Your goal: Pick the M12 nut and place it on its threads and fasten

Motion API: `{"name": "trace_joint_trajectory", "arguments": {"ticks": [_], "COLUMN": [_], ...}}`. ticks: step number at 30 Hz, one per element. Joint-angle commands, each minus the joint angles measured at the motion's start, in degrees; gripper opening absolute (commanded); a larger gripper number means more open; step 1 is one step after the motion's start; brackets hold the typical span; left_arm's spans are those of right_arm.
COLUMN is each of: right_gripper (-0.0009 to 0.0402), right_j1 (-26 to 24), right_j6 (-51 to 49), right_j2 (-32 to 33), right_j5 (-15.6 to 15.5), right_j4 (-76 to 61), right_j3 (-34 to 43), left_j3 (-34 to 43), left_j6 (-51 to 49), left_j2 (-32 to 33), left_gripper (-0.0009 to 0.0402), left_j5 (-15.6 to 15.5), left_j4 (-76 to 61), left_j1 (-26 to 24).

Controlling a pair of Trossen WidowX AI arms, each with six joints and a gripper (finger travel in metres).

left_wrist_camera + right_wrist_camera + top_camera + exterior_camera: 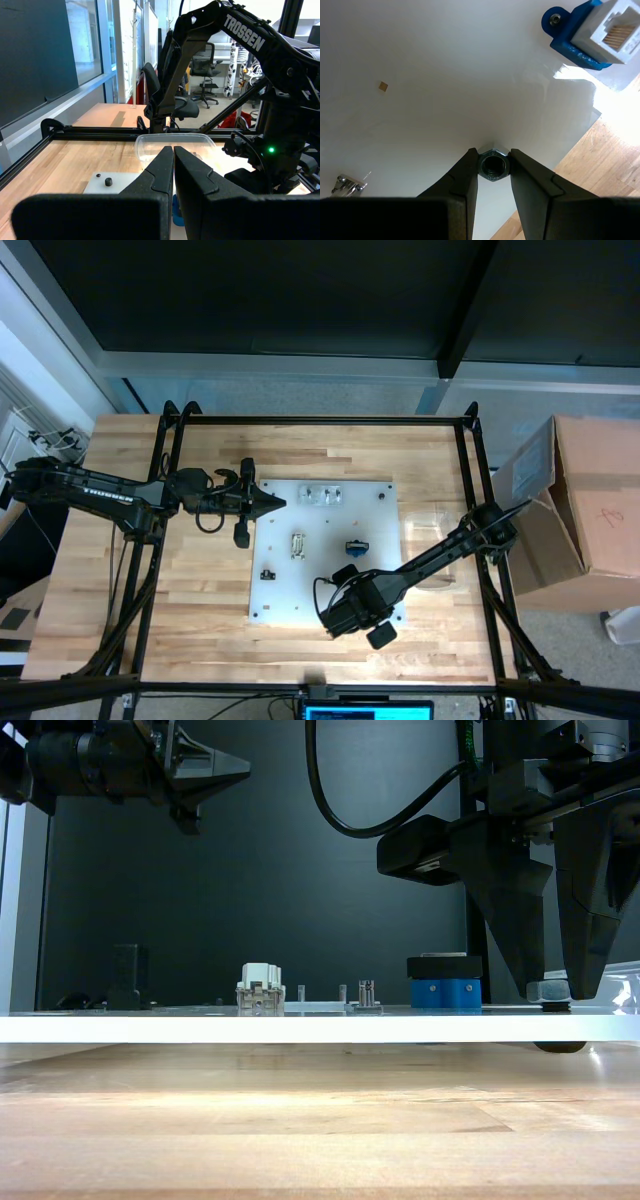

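Note:
The small silver M12 nut (493,166) sits on its stud near the white board's (290,590) near right edge. In the low view the nut (548,990) is low on the stud, with only a thin black base showing under it. My right gripper (493,161) points straight down over it, a fingertip pressed against each side of the nut. From above, the right gripper (350,618) hides nut and stud. My left gripper (275,503) hovers shut and empty over the board's far left edge, high above it (245,765).
A blue connector block (356,548) stands just beyond the right gripper. A white connector (260,997) and small silver posts sit mid-board. A clear tray (435,530) lies right of the board. A cardboard box (575,510) stands off the table at the right.

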Motion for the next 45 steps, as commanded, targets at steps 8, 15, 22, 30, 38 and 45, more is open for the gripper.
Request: {"name": "trace_joint_trajectory", "arguments": {"ticks": [8, 15, 22, 30, 38, 45], "right_gripper": [0.0213, 0.0232, 0.0231, 0.0232, 0.0232, 0.0191], "right_j1": [0.20, 0.26, 0.13, 0.42, 0.39, 0.26], "right_j6": [0.02, -18.75, -71.95, -119.62, -145.48, -148.30], "right_j2": [-1.27, -4.35, -7.87, -8.92, -8.90, -8.55], "right_j5": [-1.66, -0.63, 13.62, 8.35, 4.31, 5.11], "right_j4": [-0.39, -0.92, -9.79, -8.50, -8.17, -7.15], "right_j3": [0.07, 0.09, 0.09, 0.09, 0.09, 0.00], "left_j3": [0.00, 0.00, 0.00, 0.00, 0.00, 0.00], "left_j6": [0.00, 0.00, 0.00, 0.00, 0.00, 0.00], "left_j2": [0.02, 0.02, 0.02, 0.02, 0.02, 0.02], "left_gripper": [0.0000, 0.0000, 0.0000, 0.0000, 0.0000, 0.0000], "left_j5": [0.02, 0.02, 0.02, 0.02, 0.02, 0.02], "left_j4": [0.02, 0.00, 0.00, 0.00, 0.00, 0.00], "left_j1": [0.00, 0.00, 0.00, 0.00, 0.00, 0.02]}}
